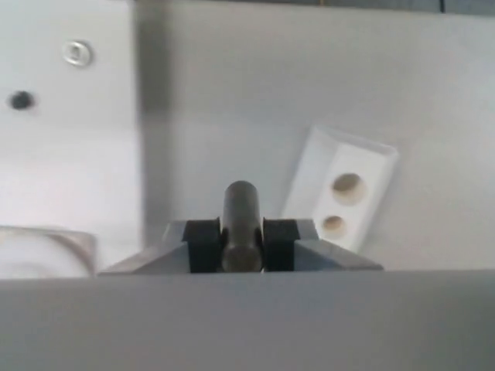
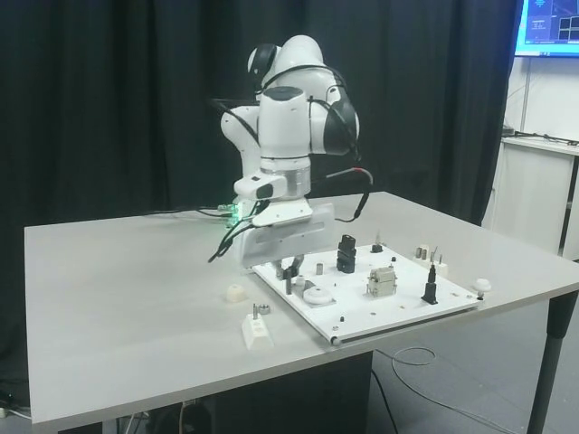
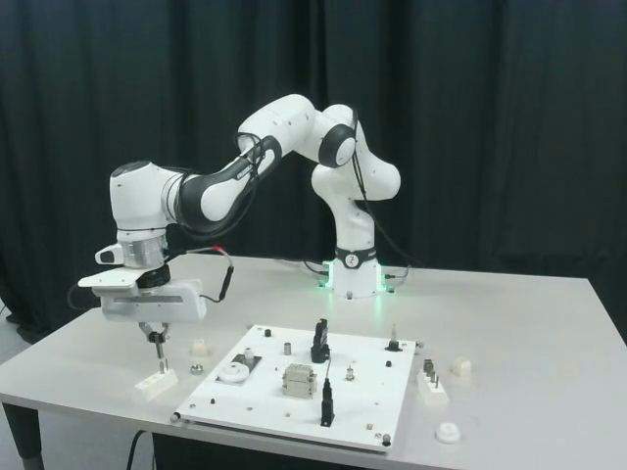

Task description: Insert round peg 3.

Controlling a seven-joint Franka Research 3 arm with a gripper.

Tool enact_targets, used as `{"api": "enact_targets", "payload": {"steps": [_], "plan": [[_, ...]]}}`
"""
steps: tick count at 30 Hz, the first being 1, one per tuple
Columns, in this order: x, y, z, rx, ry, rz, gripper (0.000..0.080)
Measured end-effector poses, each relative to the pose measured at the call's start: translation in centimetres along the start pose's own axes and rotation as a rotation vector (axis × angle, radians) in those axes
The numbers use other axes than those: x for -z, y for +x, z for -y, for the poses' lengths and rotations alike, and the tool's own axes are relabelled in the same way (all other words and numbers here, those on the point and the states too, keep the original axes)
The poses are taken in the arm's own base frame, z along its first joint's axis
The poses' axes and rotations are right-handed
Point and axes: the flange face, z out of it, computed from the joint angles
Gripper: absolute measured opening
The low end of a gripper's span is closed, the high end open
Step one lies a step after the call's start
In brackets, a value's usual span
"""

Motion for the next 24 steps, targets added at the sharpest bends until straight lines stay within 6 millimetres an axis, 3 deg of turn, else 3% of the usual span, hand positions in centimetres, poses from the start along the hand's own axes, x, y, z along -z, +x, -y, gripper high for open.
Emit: {"api": "enact_targets", "payload": {"steps": [24], "plan": [[-0.2, -4.7, 10.3, 0.201, -0.028, -0.014, 0.0112]]}}
